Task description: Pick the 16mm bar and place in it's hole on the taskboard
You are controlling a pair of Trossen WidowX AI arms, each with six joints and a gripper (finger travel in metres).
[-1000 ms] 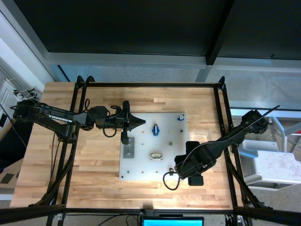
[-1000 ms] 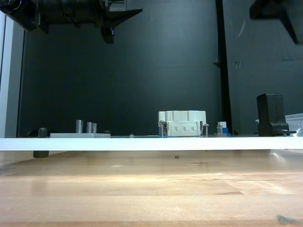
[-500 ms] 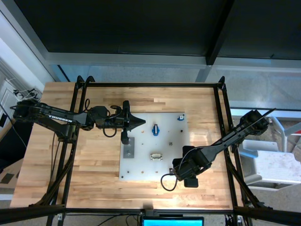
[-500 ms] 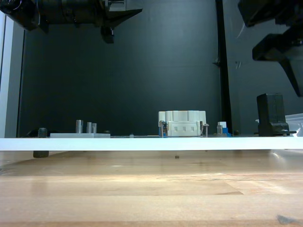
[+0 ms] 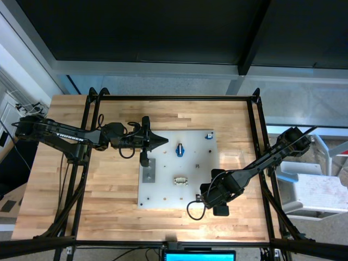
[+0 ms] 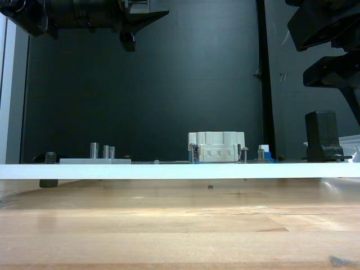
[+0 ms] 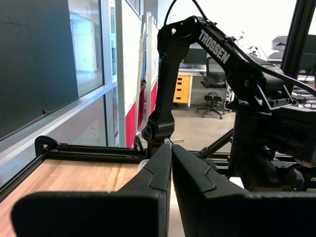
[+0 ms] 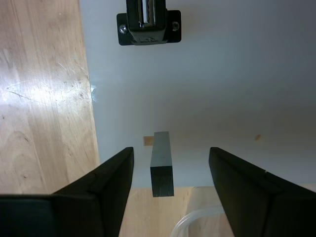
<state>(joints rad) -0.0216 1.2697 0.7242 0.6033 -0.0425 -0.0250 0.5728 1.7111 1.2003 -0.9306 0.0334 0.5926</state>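
Right pincer: I have my right pincer (image 8: 171, 153) hanging over the near right corner of the taskboard (image 8: 222, 89), pointing down, with its fingers (image 8: 116, 173) spread wide.
16mm bar: the 16mm bar (image 8: 162, 160) appears to stand on end on the white board, just inside the edge. It sits between the spread fingers with a gap on each side, so nothing grips it. I cannot tell whether it is in a seat or only resting on the board.
Tan square: a small tan square (image 8: 147, 141) shows in the board just beside the bar.
Left pincer: my left pincer (image 5: 163, 141) is held high over the board's far left corner, lying level and pointing toward the right arm. Its fingers are pressed together on nothing.
Black connector block: the black connector block (image 8: 148, 22) is fixed to the board, well apart from the bar.
White connector: the white connector (image 6: 216, 147) stands near the board's middle.
Surface: the wooden surface (image 5: 109, 201) carries the board.
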